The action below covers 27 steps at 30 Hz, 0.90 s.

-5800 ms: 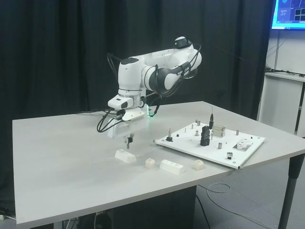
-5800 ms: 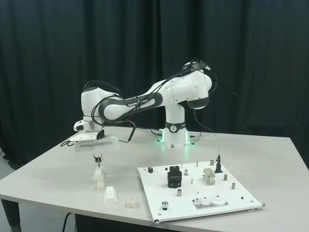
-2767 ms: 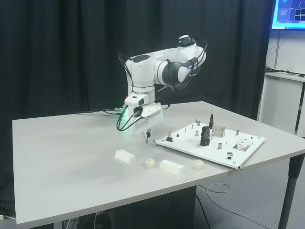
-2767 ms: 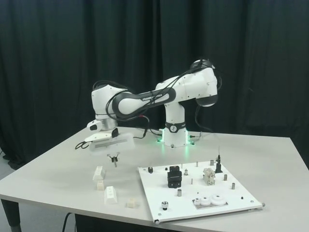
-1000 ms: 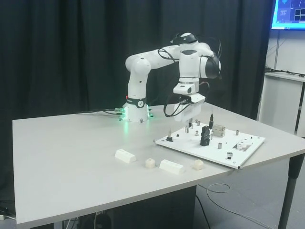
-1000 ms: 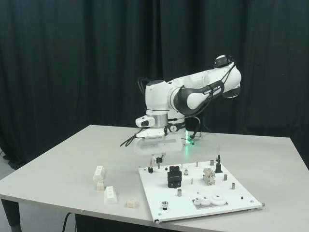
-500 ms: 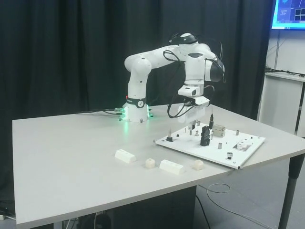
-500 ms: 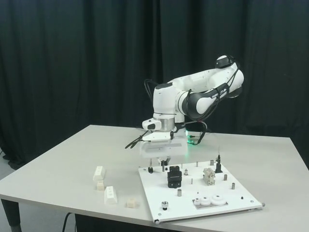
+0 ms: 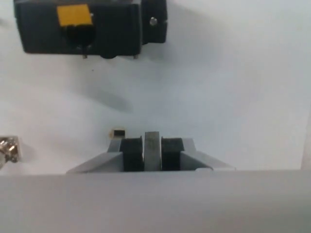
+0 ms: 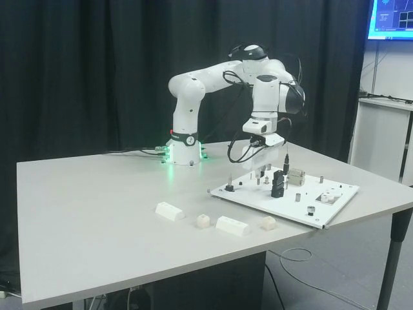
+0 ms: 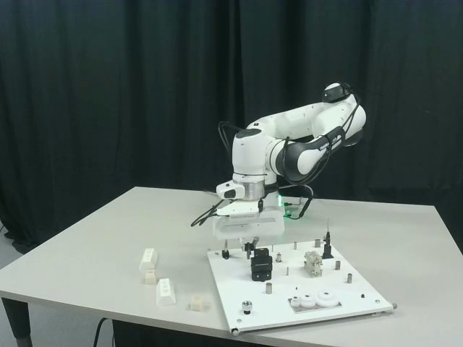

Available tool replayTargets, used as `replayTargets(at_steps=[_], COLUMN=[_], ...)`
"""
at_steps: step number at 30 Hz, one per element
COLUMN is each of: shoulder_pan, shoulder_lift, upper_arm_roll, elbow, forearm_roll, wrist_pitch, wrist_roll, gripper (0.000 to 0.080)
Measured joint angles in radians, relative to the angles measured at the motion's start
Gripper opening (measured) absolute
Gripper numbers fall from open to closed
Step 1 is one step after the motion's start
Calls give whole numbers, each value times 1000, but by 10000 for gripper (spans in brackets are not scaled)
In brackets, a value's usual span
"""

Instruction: Insert square peg 2.

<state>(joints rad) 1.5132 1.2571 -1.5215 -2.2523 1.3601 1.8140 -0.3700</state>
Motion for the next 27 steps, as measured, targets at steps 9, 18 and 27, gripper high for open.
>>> replayTargets(at_steps=[9,18,27], shoulder_pan=[3,3,3], shoulder_lift=[-2,-8,-8], upper_arm_roll=[8,14,17], elbow=[0,-1,-1], forearm_roll=[-7,-13,-19], wrist_pitch=[-2,-11,-16], wrist_roll=[13,16,16], gripper=[77,77,77])
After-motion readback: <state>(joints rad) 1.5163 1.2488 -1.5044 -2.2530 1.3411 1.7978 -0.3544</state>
